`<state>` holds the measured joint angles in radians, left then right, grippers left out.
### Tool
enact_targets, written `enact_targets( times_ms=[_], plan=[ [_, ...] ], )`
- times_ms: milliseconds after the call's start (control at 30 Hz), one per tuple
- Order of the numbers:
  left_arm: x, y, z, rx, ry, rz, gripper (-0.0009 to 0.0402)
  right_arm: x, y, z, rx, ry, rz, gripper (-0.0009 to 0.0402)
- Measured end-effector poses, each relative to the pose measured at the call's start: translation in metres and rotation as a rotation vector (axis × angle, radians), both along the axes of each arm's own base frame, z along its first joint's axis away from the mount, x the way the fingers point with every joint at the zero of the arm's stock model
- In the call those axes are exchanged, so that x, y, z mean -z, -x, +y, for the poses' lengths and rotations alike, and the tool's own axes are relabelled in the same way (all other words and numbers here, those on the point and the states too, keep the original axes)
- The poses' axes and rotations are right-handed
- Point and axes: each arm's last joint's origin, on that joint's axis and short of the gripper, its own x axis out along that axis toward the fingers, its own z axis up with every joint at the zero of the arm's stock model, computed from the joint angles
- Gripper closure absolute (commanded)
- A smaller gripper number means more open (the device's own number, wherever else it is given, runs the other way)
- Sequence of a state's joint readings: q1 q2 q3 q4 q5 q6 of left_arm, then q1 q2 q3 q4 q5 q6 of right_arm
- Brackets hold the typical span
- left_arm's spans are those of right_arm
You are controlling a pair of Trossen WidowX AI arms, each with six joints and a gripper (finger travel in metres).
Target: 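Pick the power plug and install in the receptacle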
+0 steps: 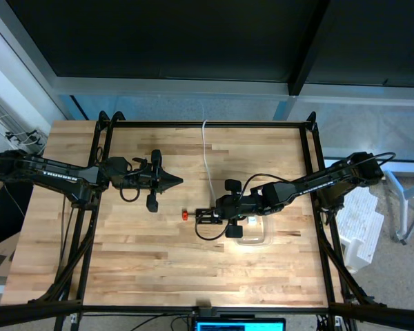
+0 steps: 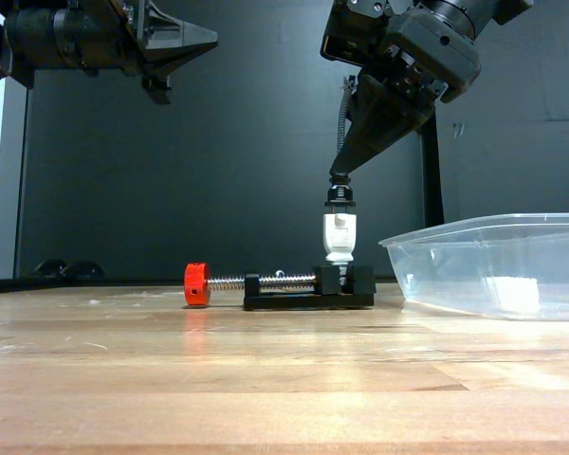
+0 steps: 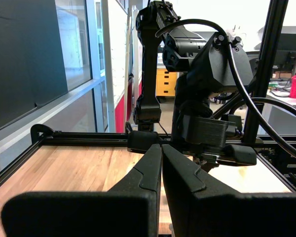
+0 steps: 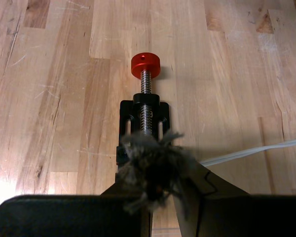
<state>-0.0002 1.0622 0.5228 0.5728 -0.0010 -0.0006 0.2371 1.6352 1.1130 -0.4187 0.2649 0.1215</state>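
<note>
Atop receptacle (image 2: 339, 237) in vise (image 2: 308, 289): power plug (image 2: 339, 196) w/ right end effector (image 2: 339, 173) clamped on it. Left end effector (image 1: 177, 181) well left of receptacle, raised, jaws together.

The wooden counter (image 1: 124, 241) is carrying a black vise (image 2: 308, 289) with its red knob (image 2: 196, 284) directly under the right tool (image 2: 339, 178), a clear tray (image 2: 493, 265) just beside it, and a white cable (image 1: 207, 158) trailing away between that and the left tool (image 1: 178, 181).
</note>
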Motion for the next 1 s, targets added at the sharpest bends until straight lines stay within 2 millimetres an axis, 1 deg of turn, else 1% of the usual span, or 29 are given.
enact_targets(
  times_ms=[300, 733, 1000],
  plan=[
    [0.000, 0.000, 0.000, 0.000, 0.000, 0.000, 0.0393, 0.011, 0.003, -0.001, 0.002, -0.003, -0.006, 0.0393],
    [0.000, 0.000, 0.000, 0.000, 0.000, 0.000, 0.0393, 0.018, 0.003, -0.001, 0.001, -0.006, -0.024, 0.0393],
    [0.000, 0.000, 0.000, 0.000, 0.000, -0.001, 0.0393, 0.026, 0.006, -0.002, 0.003, -0.010, -0.027, 0.0393]
  ],
)
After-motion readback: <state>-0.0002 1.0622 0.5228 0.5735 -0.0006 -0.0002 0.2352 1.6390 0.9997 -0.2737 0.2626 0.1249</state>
